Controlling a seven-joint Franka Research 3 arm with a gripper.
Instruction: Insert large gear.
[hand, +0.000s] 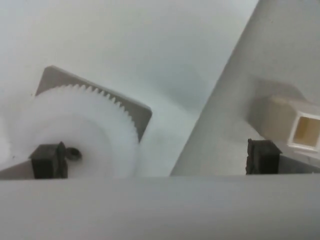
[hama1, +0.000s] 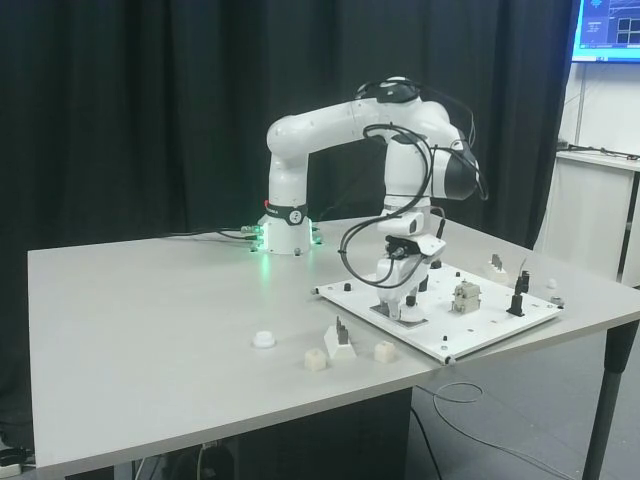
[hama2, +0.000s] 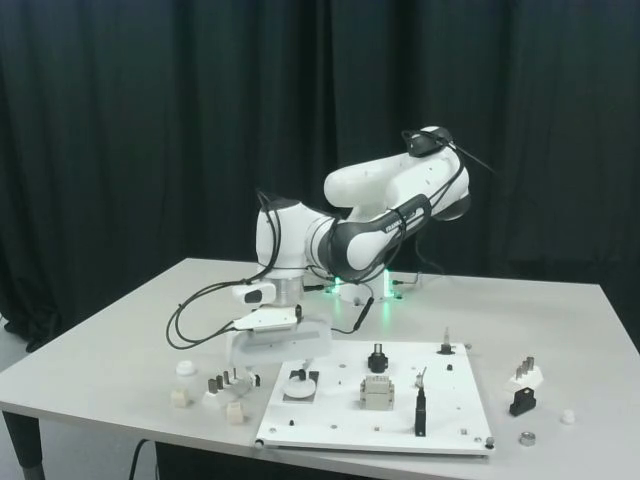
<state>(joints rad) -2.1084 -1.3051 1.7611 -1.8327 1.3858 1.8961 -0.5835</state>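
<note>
Black curtains (hama2: 120, 130) hang behind a big grey table (hama1: 150, 310). On the table stands the white robot arm (hama1: 330, 130), with green lights glowing at its base. The arm bends over and reaches down to a flat white board (hama2: 450, 415) that lies near the front edge of the table. On the board sits a small grey plate (hand: 75, 82), and the large gear (hand: 80, 130) lies flat on this plate. The gear is white and round, with little teeth all along its edge and a small hole in its middle. The gripper (hand: 155, 159) hangs just above the gear with its two black fingertips (hand: 48, 161) spread wide apart, holding nothing. In the wrist view one fingertip is over the middle of the gear and the other is well off to the side, over the grey table. A small hollow block (hand: 295, 125) lies on the table near that second fingertip. More small blocks (hama1: 316, 360) and a little round white piece (hama1: 263, 340) lie on the table beside the board. Some small black parts (hama2: 421, 410) stand up on the board, away from the gear.
</note>
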